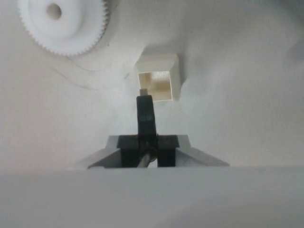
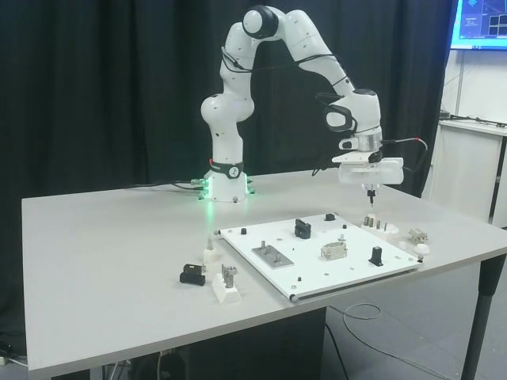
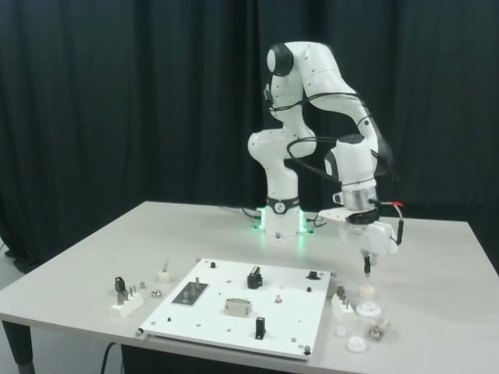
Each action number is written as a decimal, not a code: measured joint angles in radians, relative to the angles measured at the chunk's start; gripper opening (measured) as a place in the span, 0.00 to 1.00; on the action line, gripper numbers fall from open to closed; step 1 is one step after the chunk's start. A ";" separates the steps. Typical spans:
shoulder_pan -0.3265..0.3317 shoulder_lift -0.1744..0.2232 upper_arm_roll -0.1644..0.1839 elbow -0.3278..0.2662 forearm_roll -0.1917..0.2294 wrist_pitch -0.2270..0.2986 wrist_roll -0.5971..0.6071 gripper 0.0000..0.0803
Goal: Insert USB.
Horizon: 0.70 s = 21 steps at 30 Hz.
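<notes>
First room view shows a grey tabletop in front of black curtains, with the white arm bolted near its far edge and green light glowing at the arm's base. A white board lies toward the front of the tabletop, carrying several small black and grey fixtures, and a few loose white holders with small parts stand just beside its near corner. A screen hangs in the upper corner of the room, and a cable droops below the tabletop's front edge. The arm reaches out past the far side of the board, and the end effector hangs above the tabletop, apart from the surface. Wrist view shows its two black fingers close together, clamped on a black USB plug that points straight down from between them. The plug's tip lies just beside the open mouth of a small white square socket block on the pale surface below; whether the tip touches the block cannot be told. A white toothed gear lies near the block. Second room view shows the plug well above the white parts by the board's edge.
</notes>
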 joint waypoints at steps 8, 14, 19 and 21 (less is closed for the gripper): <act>0.000 -0.008 -0.006 0.003 -0.007 -0.011 0.000 0.09; 0.000 -0.012 -0.008 0.006 -0.008 -0.021 0.000 0.09; 0.000 -0.012 -0.009 0.008 -0.009 -0.024 0.000 0.09; 0.000 -0.012 -0.009 0.009 -0.009 -0.024 0.000 0.09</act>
